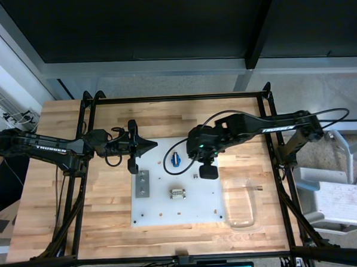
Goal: Remove the HAN10-E connector and place it in the container
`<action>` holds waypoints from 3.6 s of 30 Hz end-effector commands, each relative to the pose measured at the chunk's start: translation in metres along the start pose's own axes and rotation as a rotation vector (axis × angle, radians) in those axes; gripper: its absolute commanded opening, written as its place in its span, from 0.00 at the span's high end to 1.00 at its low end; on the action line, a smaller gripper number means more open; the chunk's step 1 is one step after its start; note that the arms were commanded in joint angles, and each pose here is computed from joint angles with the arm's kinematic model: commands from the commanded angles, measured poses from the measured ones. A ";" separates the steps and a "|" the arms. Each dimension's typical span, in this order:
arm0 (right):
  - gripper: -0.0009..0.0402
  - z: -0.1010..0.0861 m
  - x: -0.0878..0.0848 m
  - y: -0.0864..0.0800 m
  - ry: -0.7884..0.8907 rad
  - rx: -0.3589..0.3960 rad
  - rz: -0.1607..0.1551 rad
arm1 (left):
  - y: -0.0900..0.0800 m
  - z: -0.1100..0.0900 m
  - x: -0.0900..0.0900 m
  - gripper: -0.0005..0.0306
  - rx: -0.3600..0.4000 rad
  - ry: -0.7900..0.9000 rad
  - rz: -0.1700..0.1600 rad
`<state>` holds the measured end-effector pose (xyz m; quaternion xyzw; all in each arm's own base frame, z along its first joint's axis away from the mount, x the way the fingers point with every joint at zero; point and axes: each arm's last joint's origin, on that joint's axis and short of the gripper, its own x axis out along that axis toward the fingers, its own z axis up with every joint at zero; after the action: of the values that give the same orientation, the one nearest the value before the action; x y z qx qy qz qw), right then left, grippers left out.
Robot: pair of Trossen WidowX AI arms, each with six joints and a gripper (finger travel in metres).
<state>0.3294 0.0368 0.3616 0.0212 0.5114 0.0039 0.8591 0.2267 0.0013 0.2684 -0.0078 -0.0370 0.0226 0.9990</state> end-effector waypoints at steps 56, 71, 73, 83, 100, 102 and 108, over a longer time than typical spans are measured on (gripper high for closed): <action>0.26 0.051 0.146 0.087 0.284 -0.041 0.003 | 0.000 0.000 0.000 0.98 0.000 0.001 0.000; 0.27 0.046 0.178 0.090 0.312 -0.050 -0.003 | 0.000 0.000 0.000 0.98 0.000 0.001 0.000; 0.27 0.045 0.178 0.090 0.313 -0.049 -0.003 | 0.000 0.000 0.000 0.98 0.000 0.001 0.000; 0.27 0.040 0.186 0.089 0.331 -0.055 -0.008 | 0.000 0.000 0.000 0.98 0.000 0.003 0.000; 0.53 0.041 0.183 0.089 0.321 -0.070 -0.002 | 0.000 0.000 0.000 0.98 0.000 0.005 0.000; 0.59 0.042 0.183 0.089 0.319 -0.071 -0.002 | 0.000 0.000 0.000 0.98 0.000 0.005 0.000; 0.79 0.042 0.183 0.089 0.320 -0.077 0.000 | 0.000 -0.001 0.000 0.98 0.001 0.014 0.001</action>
<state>0.4542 0.1293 0.2239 -0.0114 0.6423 0.0240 0.7660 0.2268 0.0013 0.2672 -0.0077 -0.0317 0.0228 0.9992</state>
